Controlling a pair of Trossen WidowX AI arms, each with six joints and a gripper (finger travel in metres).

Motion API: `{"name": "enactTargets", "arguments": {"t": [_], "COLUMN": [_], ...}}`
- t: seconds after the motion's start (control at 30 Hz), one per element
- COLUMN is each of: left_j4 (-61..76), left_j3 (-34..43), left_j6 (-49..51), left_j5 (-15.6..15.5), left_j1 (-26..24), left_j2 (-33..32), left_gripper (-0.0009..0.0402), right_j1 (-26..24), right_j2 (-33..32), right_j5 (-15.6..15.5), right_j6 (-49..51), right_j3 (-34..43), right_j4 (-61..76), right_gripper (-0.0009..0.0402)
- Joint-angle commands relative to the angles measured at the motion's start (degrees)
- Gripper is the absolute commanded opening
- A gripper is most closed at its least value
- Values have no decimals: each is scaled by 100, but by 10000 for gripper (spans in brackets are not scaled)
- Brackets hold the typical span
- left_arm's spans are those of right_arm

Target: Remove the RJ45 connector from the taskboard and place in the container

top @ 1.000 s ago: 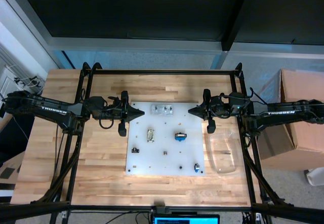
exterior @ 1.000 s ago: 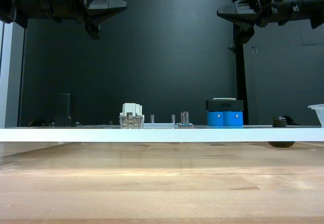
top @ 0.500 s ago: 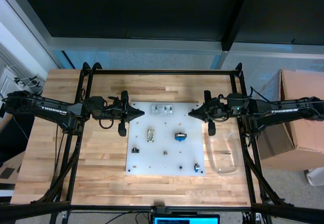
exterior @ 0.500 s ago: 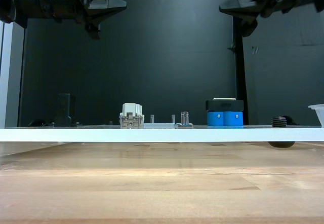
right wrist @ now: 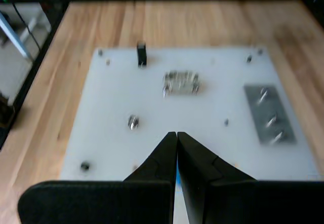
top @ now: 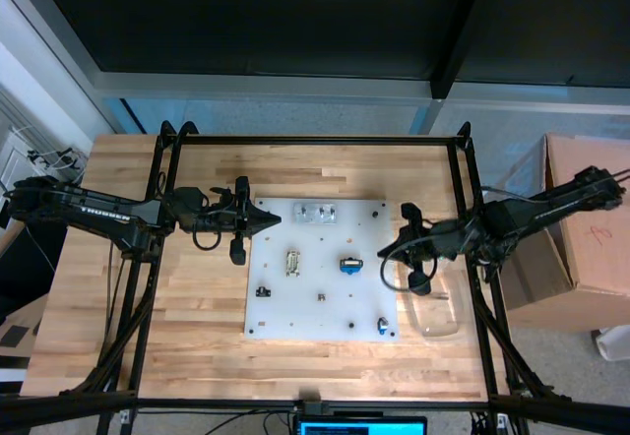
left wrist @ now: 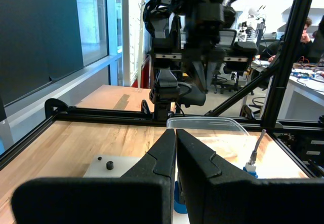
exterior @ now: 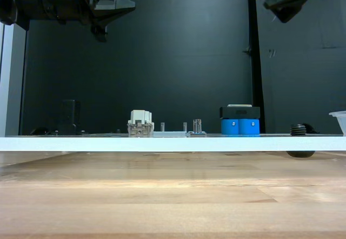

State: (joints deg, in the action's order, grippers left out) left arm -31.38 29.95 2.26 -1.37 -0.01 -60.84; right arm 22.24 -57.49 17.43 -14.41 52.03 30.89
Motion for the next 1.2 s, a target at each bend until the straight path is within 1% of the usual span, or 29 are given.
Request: {"name": "enactTargets", "arguments": {"t": [0.03,0.4,0.47,0.57,0.73,0.77,0.83,0.9,1.03,1.1,1.2], "left_j4": [-2,-2,-2,-2,-2,-2,-2,-2,-2,-2,-2], "left_j3": [0,0,0,0,0,0,0,0,0,0,0], "left_j6": [-2,0,-2,-2,-2,0,-2,-2,-2,0,-2], "left_j5": [0,-2,0,0,0,0,0,0,0,0,0], "left_j1": [0,2,0,0,2,2,2,0,0,2,2], "left_j2": [-2,-2,-2,-2,-2,-2,-2,-2,-2,-2,-2], "left_gripper": [0,0,0,0,0,0,0,0,0,0,0], "right_j1": [350,1283,1386,1517,1657,1672,1679,1685,1709,1716,1725], "right_j2": [-352,-1694,-1932,-2275,-2693,-2756,-2872,-2994,-3152,-3222,-3314], "right_j5": [111,70,33,-105,-131,-225,-321,-409,-424,-509,-501], "right_j6": [-407,-1508,-1661,-1843,-2138,-2184,-2332,-2452,-2634,-2682,-2719], "right_j3": [372,1550,1799,2151,2629,2695,2804,2881,2909,2909,2907], "right_j4": [623,2061,2330,2634,2986,3042,3178,3300,3353,3357,3342], "right_gripper": [0,0,0,0,2,6,19,41,99,128,163]}}
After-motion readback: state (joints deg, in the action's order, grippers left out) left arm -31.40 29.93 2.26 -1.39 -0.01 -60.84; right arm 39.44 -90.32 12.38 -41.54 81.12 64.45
